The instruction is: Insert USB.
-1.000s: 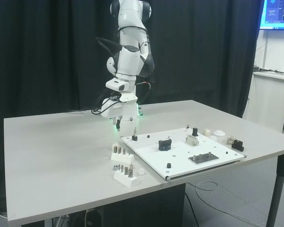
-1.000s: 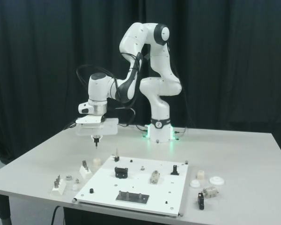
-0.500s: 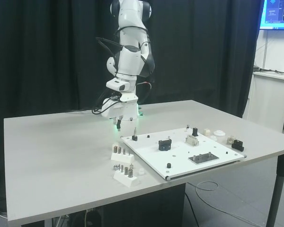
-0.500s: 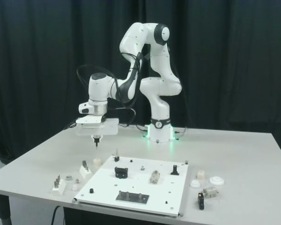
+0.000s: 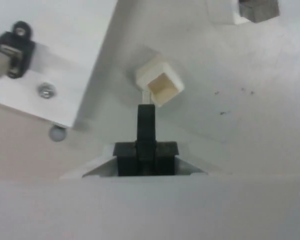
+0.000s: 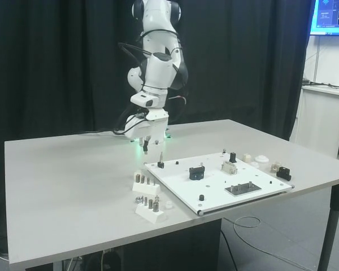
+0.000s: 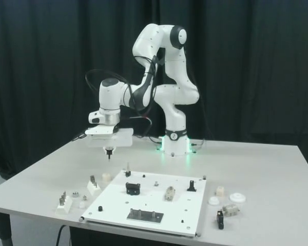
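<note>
The USB plug (image 5: pixel 145 125) shows clearly only in the wrist view: a narrow black bar sticking out from between the black fingers (image 5: pixel 124 152) of the claw (image 5: pixel 145 156), which is clamped on it from both sides. Its free end points at a small white block (image 5: pixel 160 82) with a hollow top that lies on the grey table (image 5: pixel 250 100), just off the edge of the white board (image 5: pixel 55 30). Plug and block do not touch. On the board corner nearby sits a black fitting (image 5: pixel 12 47) with a screw beside it.

The room views give what the wrist camera cannot: height and setting. In the second room view the claw (image 7: pixel 109 152) hangs in the air above the white block (image 7: pixel 107 177), near the board's (image 7: pixel 159 205) far corner, and the plug is only a thin dark tip. The white arm (image 7: pixel 164 92) bends over from its base, where a green light (image 7: pixel 161 148) glows. Two white holders with upright pins (image 7: pixel 65 202) stand beside the board, and loose white and black parts (image 7: pixel 237 197) lie on its other side.

The first room view shows the claw (image 6: pixel 146 147) from the opposite side, above the table (image 6: pixel 73 169) behind the board (image 6: pixel 214 178); I cannot tell the block there.
</note>
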Available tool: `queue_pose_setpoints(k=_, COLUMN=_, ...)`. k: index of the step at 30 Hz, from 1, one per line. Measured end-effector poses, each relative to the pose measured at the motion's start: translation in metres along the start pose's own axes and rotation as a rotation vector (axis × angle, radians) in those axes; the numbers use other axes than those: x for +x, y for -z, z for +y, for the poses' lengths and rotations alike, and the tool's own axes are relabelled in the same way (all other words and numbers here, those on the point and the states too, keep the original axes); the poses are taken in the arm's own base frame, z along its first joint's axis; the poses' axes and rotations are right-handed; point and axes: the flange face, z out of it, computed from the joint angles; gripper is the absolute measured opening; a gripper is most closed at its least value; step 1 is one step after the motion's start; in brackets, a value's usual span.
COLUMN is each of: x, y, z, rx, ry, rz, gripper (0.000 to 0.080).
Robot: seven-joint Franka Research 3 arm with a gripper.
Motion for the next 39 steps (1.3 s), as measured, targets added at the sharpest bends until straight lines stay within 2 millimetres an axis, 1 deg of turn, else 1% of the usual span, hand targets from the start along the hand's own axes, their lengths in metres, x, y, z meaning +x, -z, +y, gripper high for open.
queue_pose_setpoints(k=7, x=-0.003, y=0.015, z=-0.024, rx=-0.004, ry=-0.047, rz=-0.029, gripper=0.0070)
queue_pose_setpoints(k=18, x=-0.010, y=0.040, z=-0.075, rx=-0.053, ry=-0.093, rz=-0.054, gripper=0.0070)
queue_pose_setpoints(k=39, x=-0.034, y=0.067, z=-0.171, rx=-0.115, ry=-0.192, rz=-0.078, gripper=0.0070)
